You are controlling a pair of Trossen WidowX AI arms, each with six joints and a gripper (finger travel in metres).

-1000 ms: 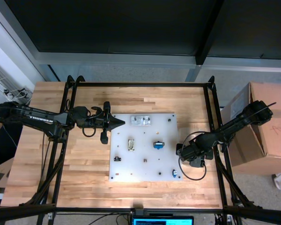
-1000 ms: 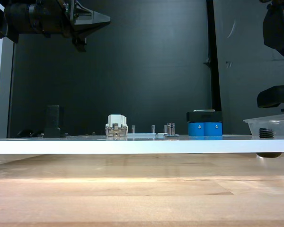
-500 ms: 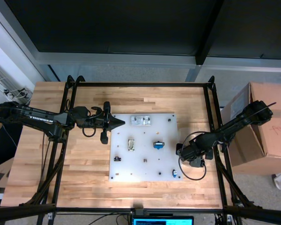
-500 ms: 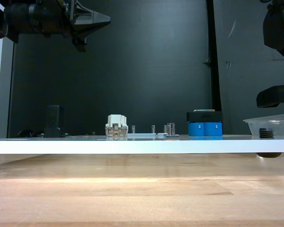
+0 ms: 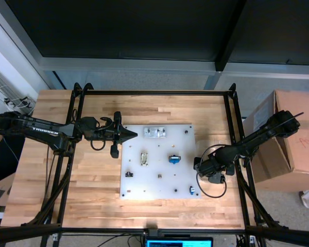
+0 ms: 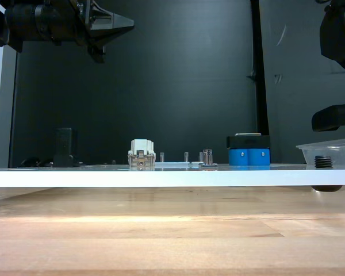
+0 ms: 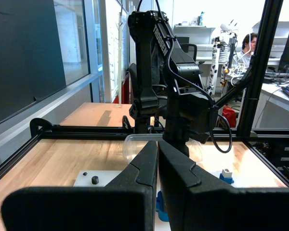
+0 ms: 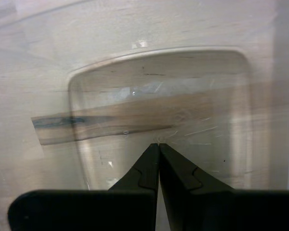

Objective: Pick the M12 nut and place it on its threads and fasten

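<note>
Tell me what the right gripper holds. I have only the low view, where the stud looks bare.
Observer: The right wrist view shows the right gripper shut, fingers meeting, nothing visible between them. No view shows the nut, so I cannot tell where it is.
Operator: Place that gripper for me.
Observer: In the high view it hangs just off the white board's right edge, over the clear tray.
Operator: Report the left gripper.
Observer: The left wrist view shows the left gripper shut; the high view has it by the board's left edge, toward the far side.
</note>
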